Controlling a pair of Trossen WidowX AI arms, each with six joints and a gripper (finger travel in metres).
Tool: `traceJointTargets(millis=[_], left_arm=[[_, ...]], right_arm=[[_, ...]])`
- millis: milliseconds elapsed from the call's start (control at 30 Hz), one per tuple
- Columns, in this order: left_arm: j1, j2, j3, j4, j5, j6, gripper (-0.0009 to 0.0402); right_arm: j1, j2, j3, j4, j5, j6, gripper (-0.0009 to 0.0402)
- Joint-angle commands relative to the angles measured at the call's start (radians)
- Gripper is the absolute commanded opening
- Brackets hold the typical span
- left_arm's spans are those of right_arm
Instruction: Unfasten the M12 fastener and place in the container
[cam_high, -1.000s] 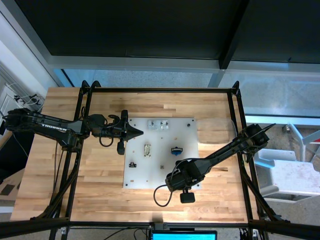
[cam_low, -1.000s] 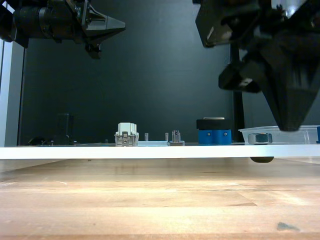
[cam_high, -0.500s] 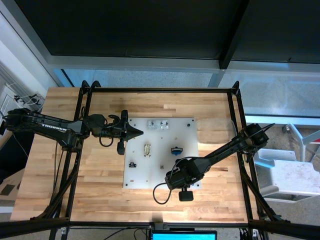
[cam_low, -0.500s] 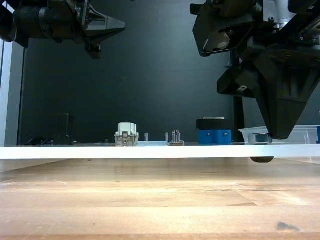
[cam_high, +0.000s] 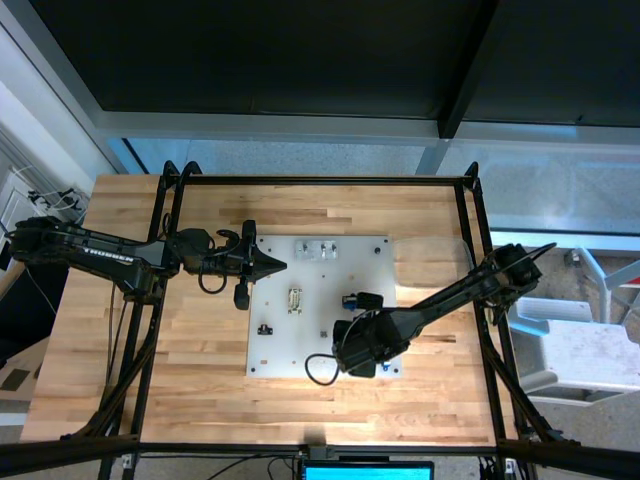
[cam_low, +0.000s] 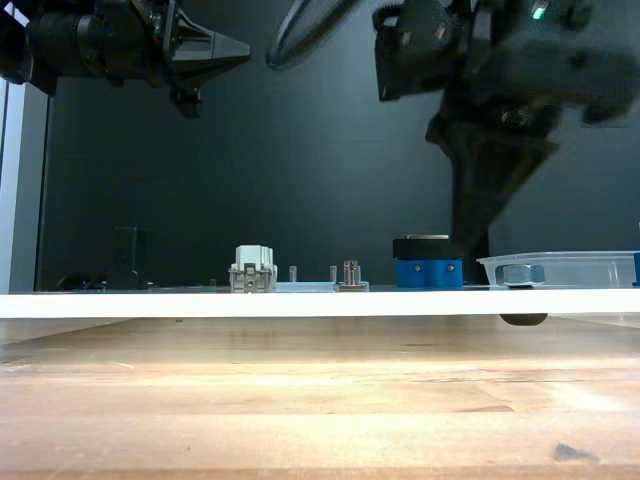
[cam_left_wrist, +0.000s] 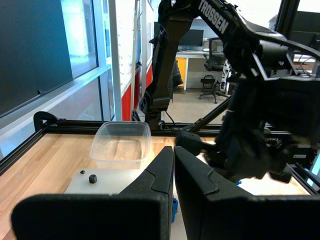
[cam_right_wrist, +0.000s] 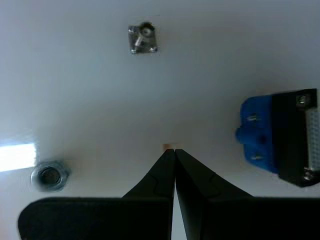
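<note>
The small silver hexagonal M12 nut (cam_right_wrist: 49, 176) sits flat on the white rectangular task board (cam_right_wrist: 90, 100) near its near right edge. The low view shows it at board level in front of the shallow clear plastic container (cam_high: 430, 262). From above, that container looks empty, so I judge the nut is on its stud with the ribs hidden.

The right gripper (cam_right_wrist: 170, 151) hangs over bare board with its fingers clenched together on nothing. The nut lies off to the right of the tips, apart from them, not between them. On the gripper's far side stand the blue-and-black connector block (cam_right_wrist: 277, 137) and the small square silver fitting (cam_right_wrist: 142, 39).

The nut's bore stands upright, so the fingers would need to part, shift right and come down around its flats.

The left gripper (cam_left_wrist: 174, 150), also clenched and empty, is parked at the board's far left edge. The right arm is far nearer.
</note>
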Motion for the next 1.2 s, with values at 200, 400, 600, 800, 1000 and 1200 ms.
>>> traceJointTargets(millis=[200,400,600,800,1000,1200], left_arm=[[0.0,0.0,0.0,0.0,0.001,0.0,0.0],[0.0,0.0,0.0,-0.002,-0.002,0.0,0.0],[0.0,0.0,0.0,0.001,0.0,0.0,0.0],[0.0,0.0,0.0,0.0,0.0,0.0,0.0],[0.0,0.0,0.0,0.0,0.0,0.0,0.0],[0.0,0.0,0.0,-0.001,0.0,0.0,0.0]], right_arm=[[0.006,-0.028,0.008,-0.022,-0.164,-0.018,0.0],[0.006,-0.04,0.013,0.014,-0.385,-0.006,0.0],[0.01,-0.011,0.011,0.065,-0.381,0.019,0.0],[0.01,0.042,0.011,0.106,-0.375,0.021,0.0],[0.008,0.053,0.008,0.11,-0.346,0.021,0.0],[0.006,0.053,0.001,0.095,-0.31,0.043,0.0]])
